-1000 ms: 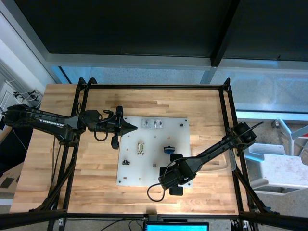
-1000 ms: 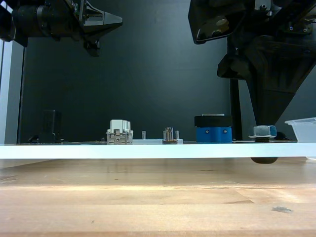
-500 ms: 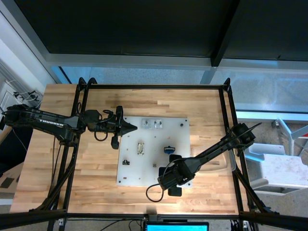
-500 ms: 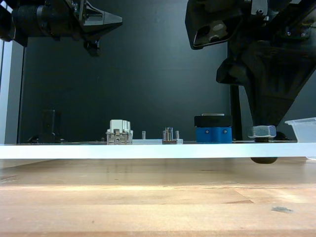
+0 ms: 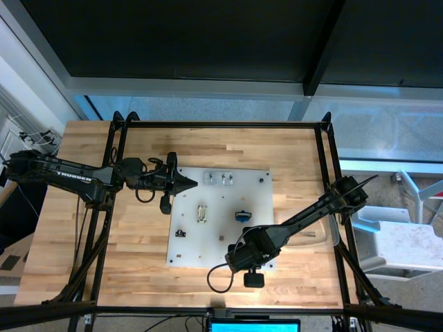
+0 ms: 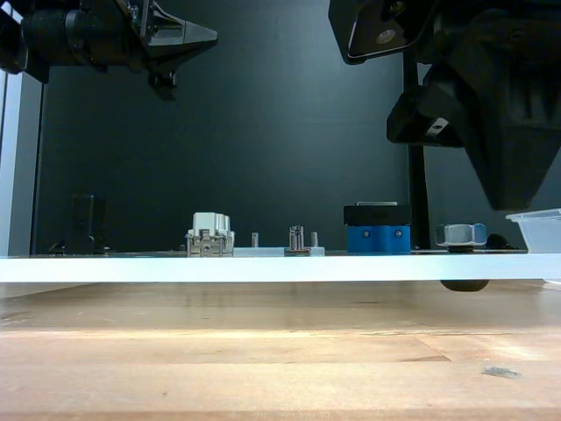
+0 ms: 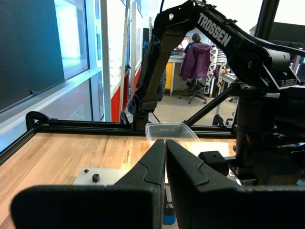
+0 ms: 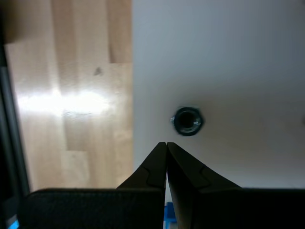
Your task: Pick the M12 fastener and fasten on the M12 threads
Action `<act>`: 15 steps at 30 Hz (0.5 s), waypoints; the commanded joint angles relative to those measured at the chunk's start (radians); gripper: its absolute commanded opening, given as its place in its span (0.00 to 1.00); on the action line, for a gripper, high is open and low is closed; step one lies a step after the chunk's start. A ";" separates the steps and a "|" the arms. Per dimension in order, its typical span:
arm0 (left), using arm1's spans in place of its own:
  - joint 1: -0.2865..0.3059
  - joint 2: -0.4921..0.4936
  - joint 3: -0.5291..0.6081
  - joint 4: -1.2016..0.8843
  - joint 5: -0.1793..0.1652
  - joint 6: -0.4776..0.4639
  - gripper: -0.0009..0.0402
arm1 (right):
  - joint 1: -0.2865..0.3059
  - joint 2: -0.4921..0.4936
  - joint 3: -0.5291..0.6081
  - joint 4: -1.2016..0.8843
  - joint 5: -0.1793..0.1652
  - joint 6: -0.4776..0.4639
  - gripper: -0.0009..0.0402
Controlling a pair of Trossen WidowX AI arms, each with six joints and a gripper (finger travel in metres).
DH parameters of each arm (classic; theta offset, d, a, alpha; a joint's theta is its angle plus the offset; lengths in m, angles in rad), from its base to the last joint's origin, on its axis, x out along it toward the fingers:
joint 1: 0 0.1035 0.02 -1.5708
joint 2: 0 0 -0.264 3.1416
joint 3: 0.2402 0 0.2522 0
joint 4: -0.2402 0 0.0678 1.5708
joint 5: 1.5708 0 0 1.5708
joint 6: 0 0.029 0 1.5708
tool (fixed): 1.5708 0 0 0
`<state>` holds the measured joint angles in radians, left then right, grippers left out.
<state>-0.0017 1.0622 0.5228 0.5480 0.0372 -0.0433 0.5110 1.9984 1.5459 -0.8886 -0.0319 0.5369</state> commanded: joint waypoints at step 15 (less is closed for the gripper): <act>0.000 0.000 0.000 -0.001 0.000 0.000 0.02 | 0.000 0.007 -0.008 -0.009 0.149 0.008 0.02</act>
